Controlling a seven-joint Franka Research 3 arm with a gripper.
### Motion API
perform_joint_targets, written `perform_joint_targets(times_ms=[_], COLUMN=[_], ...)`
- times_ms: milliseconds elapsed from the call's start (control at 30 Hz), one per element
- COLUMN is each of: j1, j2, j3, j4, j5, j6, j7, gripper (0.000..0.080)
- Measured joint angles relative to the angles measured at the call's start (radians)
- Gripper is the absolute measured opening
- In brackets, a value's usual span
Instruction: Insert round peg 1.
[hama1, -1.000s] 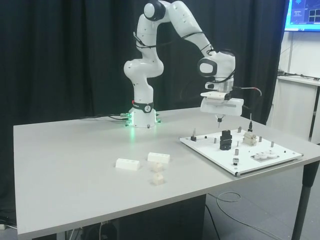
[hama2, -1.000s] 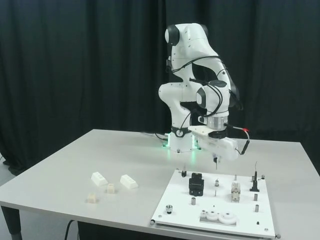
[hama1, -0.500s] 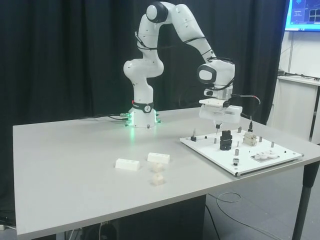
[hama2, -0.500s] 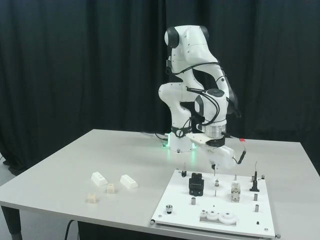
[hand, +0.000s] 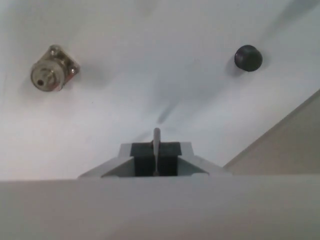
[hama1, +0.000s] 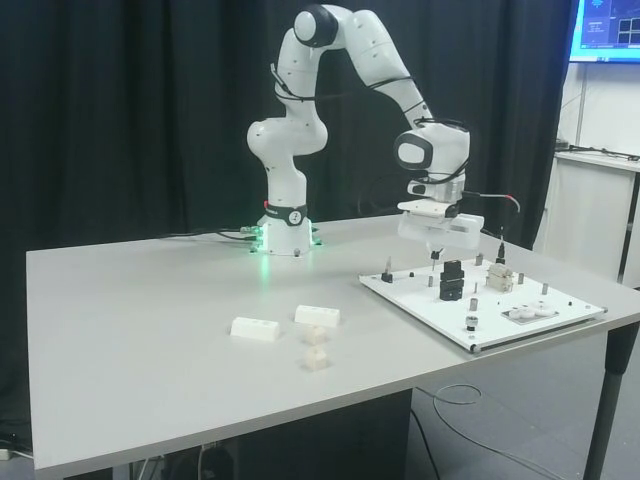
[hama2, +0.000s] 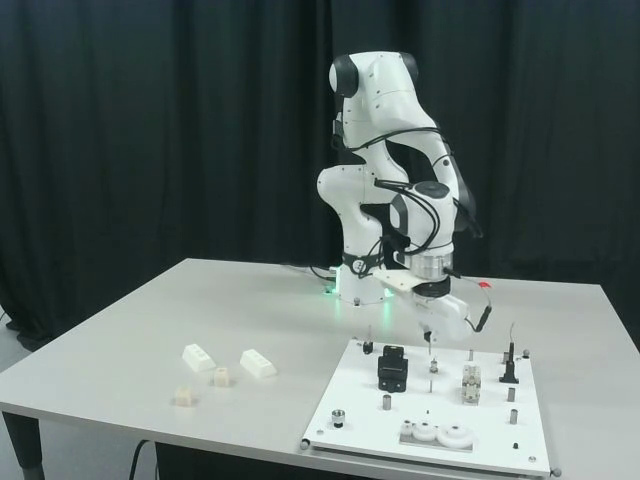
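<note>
Above the white assembly board (hama1: 560, 318): end effector (hand: 156, 150) closed on round peg (hand: 156, 141).
Peg upright, its tip just over the board; gears (hama2: 437, 434) rest near the board's front edge.

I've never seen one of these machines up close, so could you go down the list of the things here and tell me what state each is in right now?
Gripper: shut on the round peg, low over the white board.
Round peg: held upright, tip pointing down at the board.
White board: flat on the grey table, near its edge.
White blocks: lying loose on the table, untouched.
Arm's base light: glowing green.
</note>
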Motion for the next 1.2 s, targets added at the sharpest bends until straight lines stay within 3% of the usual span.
perform_joint_targets(times_ms=[1200], j1=[0.024], j2=[0.028], j3=[0.001], j4=[0.0], j5=[-0.001], j6=[0.029], j7=[0.037], gripper=[0.0015])
